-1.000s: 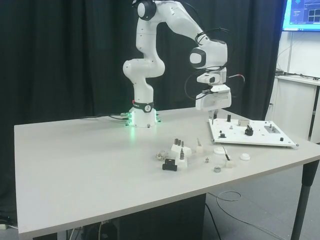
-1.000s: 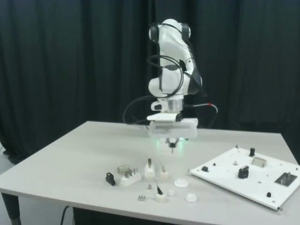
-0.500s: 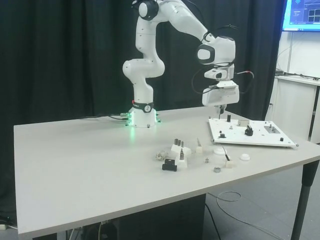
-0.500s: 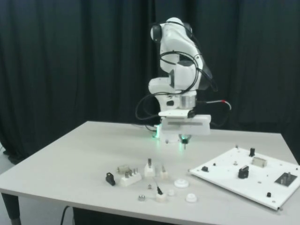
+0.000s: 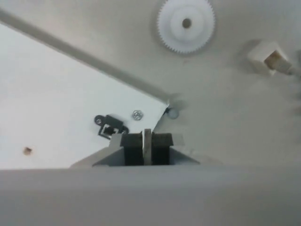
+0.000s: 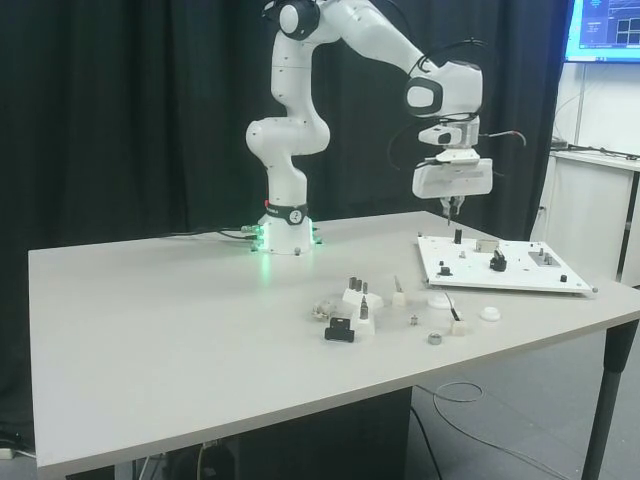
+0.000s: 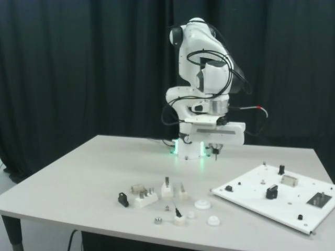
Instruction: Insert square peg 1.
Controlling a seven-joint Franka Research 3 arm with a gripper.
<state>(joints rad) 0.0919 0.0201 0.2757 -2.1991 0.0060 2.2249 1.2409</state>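
My gripper [image 6: 453,207] hangs above the table, over the corner of the white board [image 6: 515,278] nearest the robot base. In the wrist view the black pads [image 5: 132,147] are shut on a thin light square peg [image 5: 147,141], which stands upright between them. The peg's tip pokes out below the hand [image 7: 215,152]. Under it lie the board's corner [image 5: 61,89], a small black clip [image 5: 109,125] and a nut [image 5: 137,114] on the board. The board [image 7: 285,206] carries several small fixtures and holes.
Loose parts lie on the grey table beside the board: white holders with pegs [image 6: 358,298], a black piece [image 6: 339,329], white gears [image 6: 441,299] [image 5: 186,22] and a small white block [image 5: 267,57]. A white cabinet [image 6: 590,200] stands behind the board.
The arm has swung from above the loose parts toward the board and risen, carrying the peg; the gripper now hangs over the board's near corner.
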